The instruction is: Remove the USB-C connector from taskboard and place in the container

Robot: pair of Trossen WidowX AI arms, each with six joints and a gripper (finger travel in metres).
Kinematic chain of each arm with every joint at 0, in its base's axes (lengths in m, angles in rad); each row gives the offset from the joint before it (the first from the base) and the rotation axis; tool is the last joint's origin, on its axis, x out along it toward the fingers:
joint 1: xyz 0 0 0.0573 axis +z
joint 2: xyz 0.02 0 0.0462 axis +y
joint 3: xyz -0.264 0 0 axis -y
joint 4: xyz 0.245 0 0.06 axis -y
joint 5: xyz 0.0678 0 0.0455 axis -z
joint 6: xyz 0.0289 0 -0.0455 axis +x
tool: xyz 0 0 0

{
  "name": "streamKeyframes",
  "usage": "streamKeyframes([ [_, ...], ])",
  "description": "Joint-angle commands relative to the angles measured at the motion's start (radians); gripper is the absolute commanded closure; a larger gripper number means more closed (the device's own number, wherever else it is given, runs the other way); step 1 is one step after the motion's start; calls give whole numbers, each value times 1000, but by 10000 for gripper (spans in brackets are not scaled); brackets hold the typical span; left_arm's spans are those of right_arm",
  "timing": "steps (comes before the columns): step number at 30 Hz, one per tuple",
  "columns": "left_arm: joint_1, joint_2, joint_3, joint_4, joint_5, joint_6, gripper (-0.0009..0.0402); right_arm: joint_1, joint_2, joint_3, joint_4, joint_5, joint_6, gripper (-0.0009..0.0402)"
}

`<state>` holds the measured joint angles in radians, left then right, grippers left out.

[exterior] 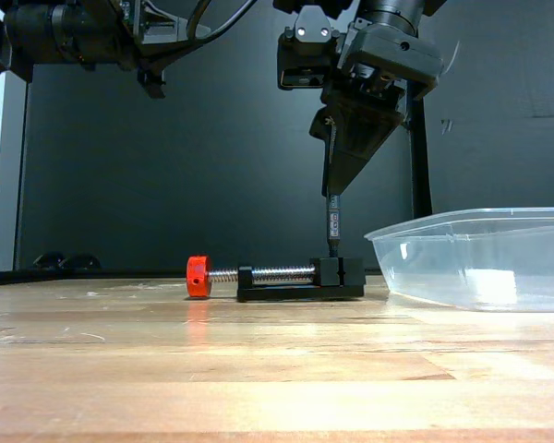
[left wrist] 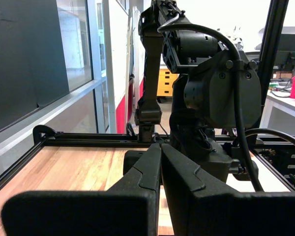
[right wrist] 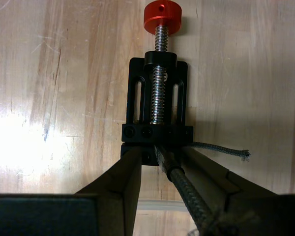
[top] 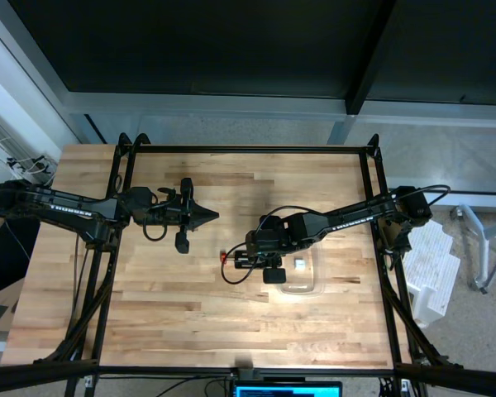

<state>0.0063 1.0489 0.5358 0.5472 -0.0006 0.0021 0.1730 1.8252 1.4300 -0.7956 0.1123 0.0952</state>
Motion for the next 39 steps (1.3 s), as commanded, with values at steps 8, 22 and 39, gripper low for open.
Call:
streamKeyframes([
  [8,0,0,0,0,0,0,393,-3,-1,-1,0,0,0,341],
  [22,0,0,0,0,0,0,393,-7,-1,-1,0,1,-7,394],
  [39,0,0,0,0,0,0,393,-9,-41,0,-5,0,-7,393],
])
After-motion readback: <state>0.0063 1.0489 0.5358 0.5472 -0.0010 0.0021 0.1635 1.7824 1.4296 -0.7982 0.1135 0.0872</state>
